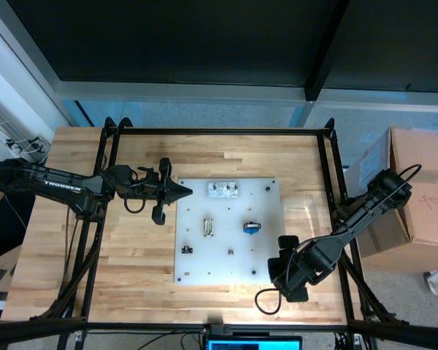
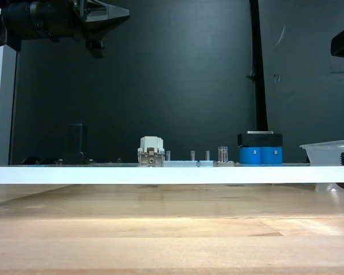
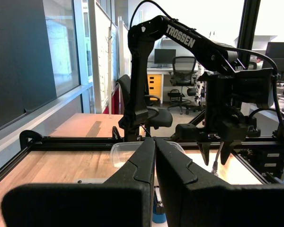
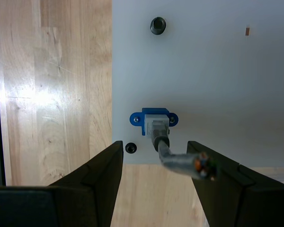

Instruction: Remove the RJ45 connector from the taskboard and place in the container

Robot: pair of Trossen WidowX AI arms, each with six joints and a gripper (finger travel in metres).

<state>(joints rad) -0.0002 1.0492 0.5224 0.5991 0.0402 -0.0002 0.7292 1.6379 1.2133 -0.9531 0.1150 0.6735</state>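
Observation:
The RJ45 connector (image 4: 155,126) is a grey plug sitting in its blue seat (image 4: 136,119) near a corner of the white taskboard (image 1: 226,251). Its short cable stub (image 4: 189,163) bends up toward one finger. My right gripper (image 4: 154,144) hangs open above it, one finger on each side and neither touching the plug. In the high view the right gripper (image 1: 285,271) covers the board's near right corner and hides the plug. My left gripper (image 1: 184,192) is shut on nothing, high over the board's far left edge. The clear container (image 1: 304,208) lies right of the board.
The board also carries a blue block with a black top (image 1: 252,227), a grey-white connector block (image 1: 209,228) and a metal fixture (image 1: 224,190). A black frame (image 1: 327,182) rings the wooden table. A cardboard box (image 1: 416,197) stands beyond the right edge.

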